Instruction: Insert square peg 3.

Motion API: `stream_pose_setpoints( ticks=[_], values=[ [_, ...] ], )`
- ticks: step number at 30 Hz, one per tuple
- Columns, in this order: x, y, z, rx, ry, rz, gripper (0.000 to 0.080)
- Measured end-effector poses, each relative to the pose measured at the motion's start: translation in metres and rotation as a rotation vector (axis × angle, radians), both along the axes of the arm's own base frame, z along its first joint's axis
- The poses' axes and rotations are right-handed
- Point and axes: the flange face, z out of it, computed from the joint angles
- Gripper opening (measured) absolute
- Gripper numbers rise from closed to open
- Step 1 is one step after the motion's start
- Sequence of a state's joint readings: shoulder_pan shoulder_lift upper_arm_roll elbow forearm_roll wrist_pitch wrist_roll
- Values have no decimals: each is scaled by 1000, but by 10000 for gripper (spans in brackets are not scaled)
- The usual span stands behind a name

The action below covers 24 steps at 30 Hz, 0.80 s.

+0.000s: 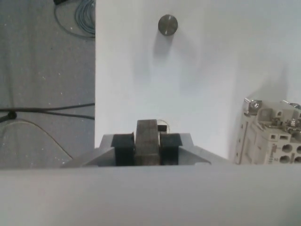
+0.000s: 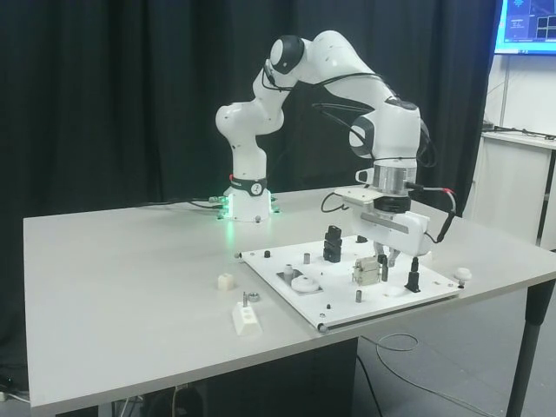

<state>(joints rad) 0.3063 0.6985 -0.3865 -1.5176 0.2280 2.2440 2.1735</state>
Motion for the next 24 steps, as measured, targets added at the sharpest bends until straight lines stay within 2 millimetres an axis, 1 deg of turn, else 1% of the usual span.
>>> stream_pose_setpoints(
  ticks=[10, 24],
  values=[
    [-1, -2, 4, 0, 6, 16, 110],
    [-2, -2, 3, 0, 23, 37, 109]
  ],
)
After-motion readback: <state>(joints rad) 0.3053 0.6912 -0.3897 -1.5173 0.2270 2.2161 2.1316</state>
